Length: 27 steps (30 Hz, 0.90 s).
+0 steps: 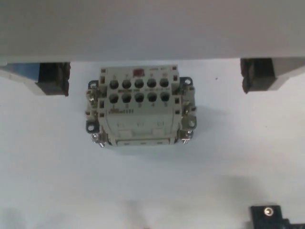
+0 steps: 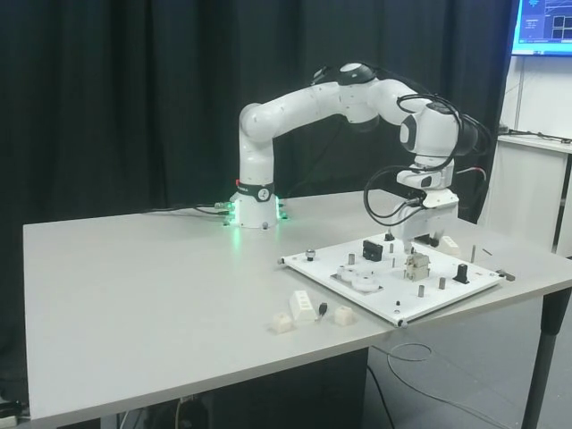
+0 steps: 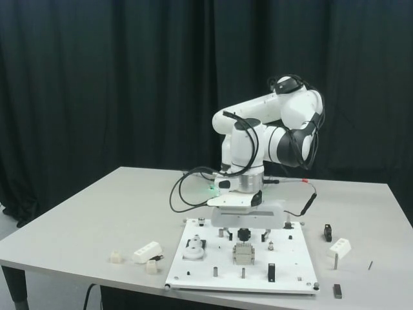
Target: Remove waterproof.
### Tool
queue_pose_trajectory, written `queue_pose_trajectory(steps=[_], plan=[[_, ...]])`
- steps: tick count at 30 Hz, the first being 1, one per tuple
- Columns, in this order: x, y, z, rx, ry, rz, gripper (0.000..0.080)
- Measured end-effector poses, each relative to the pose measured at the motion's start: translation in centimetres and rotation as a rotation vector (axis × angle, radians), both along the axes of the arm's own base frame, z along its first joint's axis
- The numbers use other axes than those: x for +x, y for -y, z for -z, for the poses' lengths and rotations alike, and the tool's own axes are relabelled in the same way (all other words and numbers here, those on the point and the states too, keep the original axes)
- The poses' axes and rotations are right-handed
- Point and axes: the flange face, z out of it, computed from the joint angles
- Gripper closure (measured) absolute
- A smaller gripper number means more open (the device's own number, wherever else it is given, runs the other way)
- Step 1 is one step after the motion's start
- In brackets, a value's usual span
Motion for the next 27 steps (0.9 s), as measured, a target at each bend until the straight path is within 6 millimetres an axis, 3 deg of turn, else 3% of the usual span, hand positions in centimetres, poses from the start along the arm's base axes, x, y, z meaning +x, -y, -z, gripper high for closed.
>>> queue_pose_trajectory(steps=[27], plan=[[-0.1,0.0,2.0,-0.010,0.013,-0.001,0.0003]])
